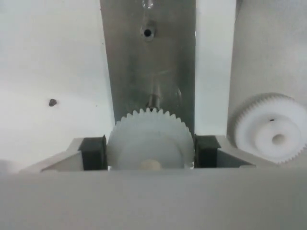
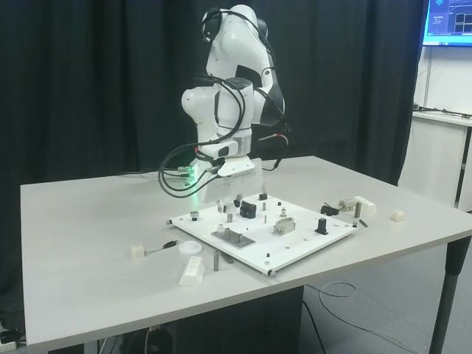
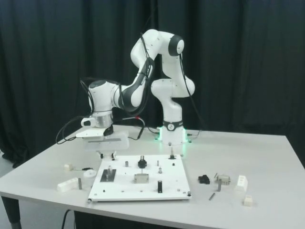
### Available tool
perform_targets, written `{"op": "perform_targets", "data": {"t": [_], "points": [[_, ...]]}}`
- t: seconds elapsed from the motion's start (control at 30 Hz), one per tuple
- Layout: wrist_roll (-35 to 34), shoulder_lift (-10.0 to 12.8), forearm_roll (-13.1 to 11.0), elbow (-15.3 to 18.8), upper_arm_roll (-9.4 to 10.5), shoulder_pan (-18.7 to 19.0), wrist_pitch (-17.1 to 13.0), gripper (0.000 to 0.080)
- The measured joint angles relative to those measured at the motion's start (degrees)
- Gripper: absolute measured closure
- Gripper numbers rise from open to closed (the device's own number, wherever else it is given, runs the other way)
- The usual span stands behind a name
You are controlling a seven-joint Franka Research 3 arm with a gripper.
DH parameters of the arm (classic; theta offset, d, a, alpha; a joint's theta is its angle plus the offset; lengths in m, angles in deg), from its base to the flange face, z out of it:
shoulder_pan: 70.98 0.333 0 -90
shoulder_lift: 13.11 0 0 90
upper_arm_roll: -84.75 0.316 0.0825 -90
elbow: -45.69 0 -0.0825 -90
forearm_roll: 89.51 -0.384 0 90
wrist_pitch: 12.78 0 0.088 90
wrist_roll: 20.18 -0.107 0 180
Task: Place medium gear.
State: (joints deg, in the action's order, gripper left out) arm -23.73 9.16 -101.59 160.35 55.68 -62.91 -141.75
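The hand (image 1: pixel 150 152) holds the medium gear (image 1: pixel 149 142) between its two black fingertips (image 1: pixel 92 152), one pad pressed to each side of the toothed white disc. Directly below the held gear lies a grey metal plate (image 1: pixel 149 62) with a small screw hole, set into the white board (image 2: pixel 258 232). Just beside the hand, off the board's edge, a second white gear (image 1: pixel 271 128) lies flat on the grey surface (image 2: pixel 88 221). In the room views the hand hangs a little above the board's near corner, clear of it.
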Motion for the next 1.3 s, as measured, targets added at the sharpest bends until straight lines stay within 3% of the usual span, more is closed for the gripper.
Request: {"op": "perform_targets", "data": {"t": [0.43, 0.73, 0.97, 1.3], "points": [[1.46, 1.16, 3.69, -0.34, -1.75, -1.37, -3.7, 0.041], [8.46, 3.99, 3.76, -2.41, -1.85, -5.38, -6.76, 0.041], [13.59, 7.53, 2.63, -5.7, -1.4, -8.72, -7.35, 0.041], [19.98, 13.73, -1.97, -11.11, 0.65, -13.39, -7.34, 0.041]]}}
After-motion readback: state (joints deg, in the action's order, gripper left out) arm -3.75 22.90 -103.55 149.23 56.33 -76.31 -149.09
